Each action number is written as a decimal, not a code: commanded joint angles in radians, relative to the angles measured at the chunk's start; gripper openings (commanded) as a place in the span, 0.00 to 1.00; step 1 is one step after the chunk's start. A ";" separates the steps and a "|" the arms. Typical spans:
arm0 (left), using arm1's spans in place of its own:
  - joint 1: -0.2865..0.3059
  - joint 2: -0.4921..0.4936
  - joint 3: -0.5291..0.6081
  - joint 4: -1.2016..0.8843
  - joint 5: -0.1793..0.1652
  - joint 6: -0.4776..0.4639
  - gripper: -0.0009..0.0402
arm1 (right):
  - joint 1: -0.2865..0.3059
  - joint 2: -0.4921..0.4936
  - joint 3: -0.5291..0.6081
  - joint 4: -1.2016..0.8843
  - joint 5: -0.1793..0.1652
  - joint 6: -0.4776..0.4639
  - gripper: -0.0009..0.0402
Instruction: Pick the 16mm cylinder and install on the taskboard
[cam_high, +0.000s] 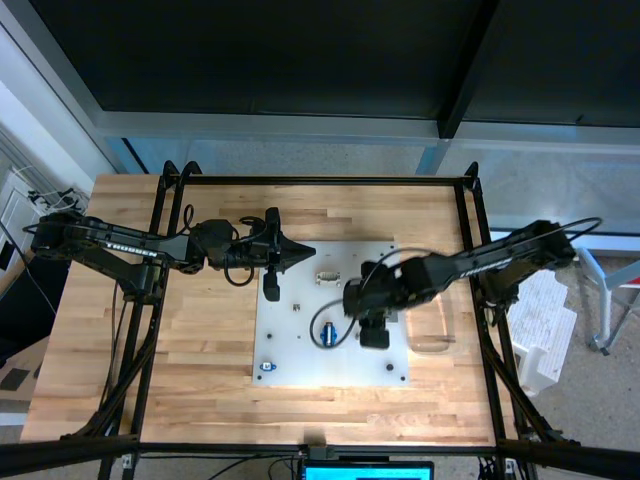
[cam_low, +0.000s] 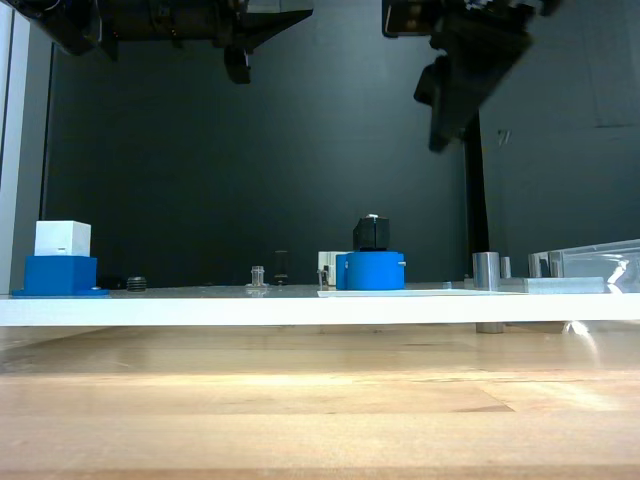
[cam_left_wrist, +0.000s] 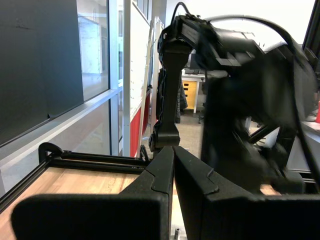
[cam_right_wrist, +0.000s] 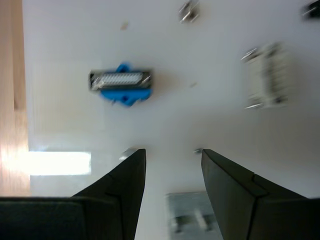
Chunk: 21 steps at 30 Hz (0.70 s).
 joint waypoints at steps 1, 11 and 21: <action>0.000 0.000 0.000 0.000 0.000 0.000 0.02 | -0.038 -0.058 0.000 0.000 0.000 -0.031 0.36; 0.000 0.000 0.000 0.000 0.000 0.000 0.02 | -0.143 -0.206 -0.010 0.098 -0.032 -0.179 0.17; 0.000 0.000 0.000 0.000 0.000 0.000 0.02 | -0.211 -0.344 -0.129 0.340 -0.082 -0.248 0.04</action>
